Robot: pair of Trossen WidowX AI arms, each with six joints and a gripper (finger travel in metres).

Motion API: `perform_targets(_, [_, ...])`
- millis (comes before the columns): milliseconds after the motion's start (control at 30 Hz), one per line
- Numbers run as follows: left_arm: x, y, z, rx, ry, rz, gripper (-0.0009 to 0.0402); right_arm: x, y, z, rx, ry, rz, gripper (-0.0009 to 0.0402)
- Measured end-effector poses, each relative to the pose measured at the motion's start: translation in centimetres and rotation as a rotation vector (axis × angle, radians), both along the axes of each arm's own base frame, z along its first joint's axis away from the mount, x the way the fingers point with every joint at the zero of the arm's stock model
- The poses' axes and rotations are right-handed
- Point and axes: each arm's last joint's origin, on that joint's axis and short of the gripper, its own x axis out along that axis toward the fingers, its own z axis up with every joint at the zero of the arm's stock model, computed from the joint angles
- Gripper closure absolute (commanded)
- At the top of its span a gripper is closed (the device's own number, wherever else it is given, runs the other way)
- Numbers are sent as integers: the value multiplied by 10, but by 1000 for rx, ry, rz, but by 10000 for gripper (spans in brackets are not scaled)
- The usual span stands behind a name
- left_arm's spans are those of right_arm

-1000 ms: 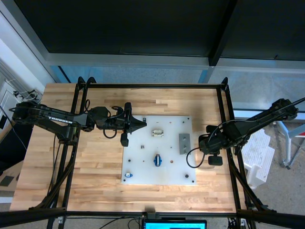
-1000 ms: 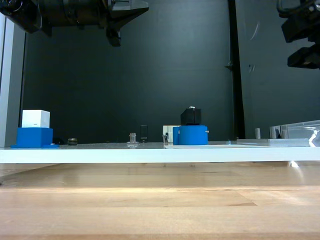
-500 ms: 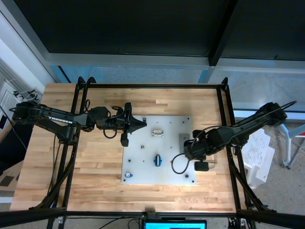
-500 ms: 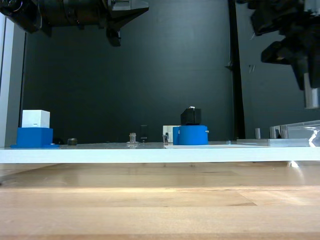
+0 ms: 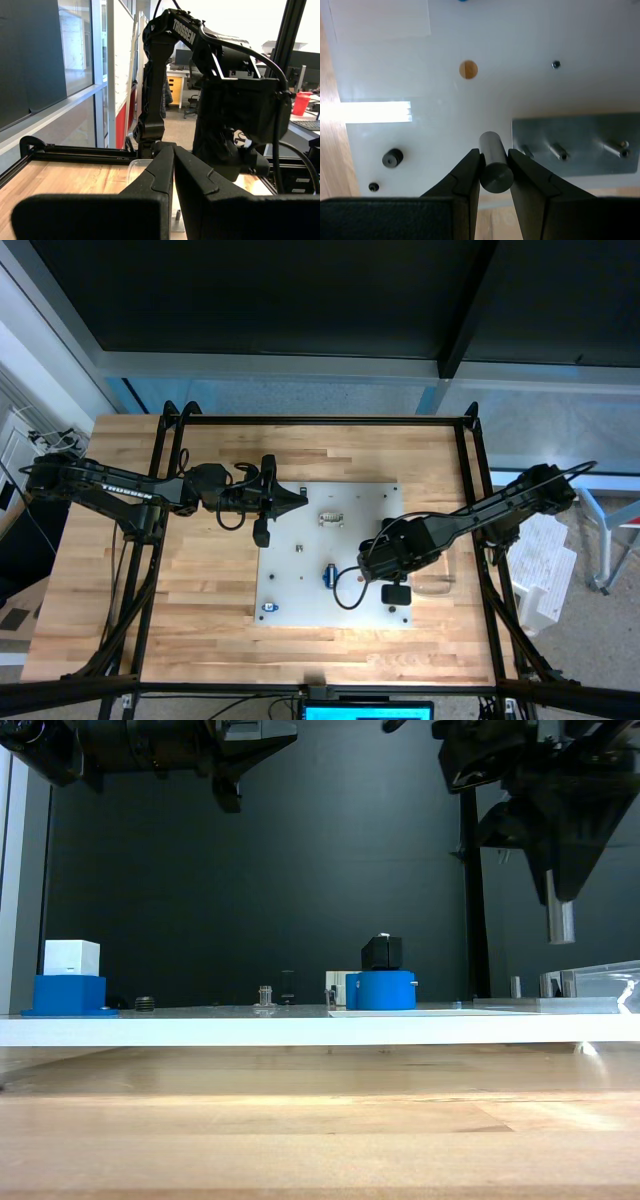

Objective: Pick the 16mm cylinder and install on the taskboard

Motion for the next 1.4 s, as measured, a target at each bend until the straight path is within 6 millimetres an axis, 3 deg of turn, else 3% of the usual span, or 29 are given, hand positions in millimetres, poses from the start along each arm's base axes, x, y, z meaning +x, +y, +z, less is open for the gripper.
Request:
perform_targets(433, [0, 0, 0, 0, 0, 0, 393, 36, 8, -10, -2, 4, -17, 381])
perform_targets(1400, [0, 0, 0, 0, 1, 0, 393, 53, 11, -33, 3, -6, -30, 381])
